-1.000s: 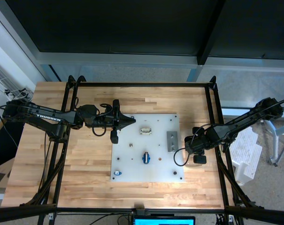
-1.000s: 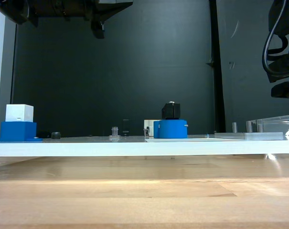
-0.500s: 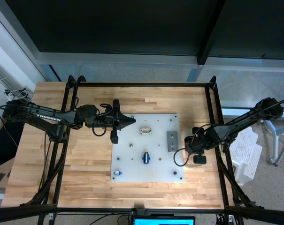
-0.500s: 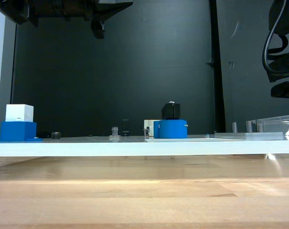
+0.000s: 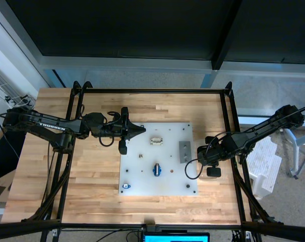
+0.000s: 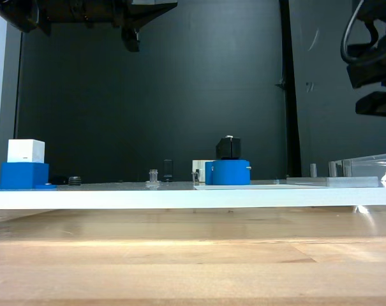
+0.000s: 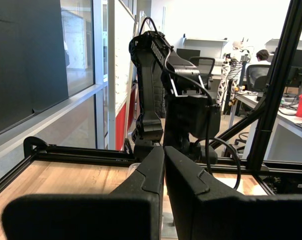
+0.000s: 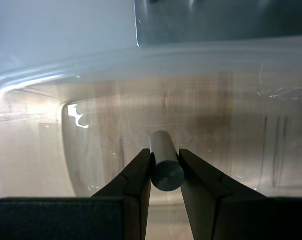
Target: Pick the 16mm cylinder and install on the taskboard
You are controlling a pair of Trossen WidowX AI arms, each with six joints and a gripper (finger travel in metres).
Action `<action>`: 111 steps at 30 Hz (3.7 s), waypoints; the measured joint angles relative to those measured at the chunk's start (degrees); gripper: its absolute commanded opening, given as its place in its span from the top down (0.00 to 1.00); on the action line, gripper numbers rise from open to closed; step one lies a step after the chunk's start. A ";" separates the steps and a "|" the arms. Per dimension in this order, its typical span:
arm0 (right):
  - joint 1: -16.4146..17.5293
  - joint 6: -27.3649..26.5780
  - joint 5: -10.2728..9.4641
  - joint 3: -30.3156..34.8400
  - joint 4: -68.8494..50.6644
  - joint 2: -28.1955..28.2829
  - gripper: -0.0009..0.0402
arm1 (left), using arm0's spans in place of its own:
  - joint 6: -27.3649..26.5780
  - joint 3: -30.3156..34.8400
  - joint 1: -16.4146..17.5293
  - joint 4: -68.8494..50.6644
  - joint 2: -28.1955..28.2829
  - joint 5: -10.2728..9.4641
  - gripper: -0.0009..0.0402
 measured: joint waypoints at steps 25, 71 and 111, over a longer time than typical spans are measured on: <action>-0.04 1.49 0.17 9.18 -5.97 0.68 0.97 | 0.02 -0.02 0.00 0.00 0.00 0.00 0.98; -2.62 1.40 0.20 27.58 -2.99 25.00 0.97 | 0.02 0.00 0.00 0.00 0.00 0.00 0.98; -3.32 0.63 0.66 37.29 -1.77 34.14 0.97 | 0.02 -0.02 0.00 0.02 0.00 0.00 0.98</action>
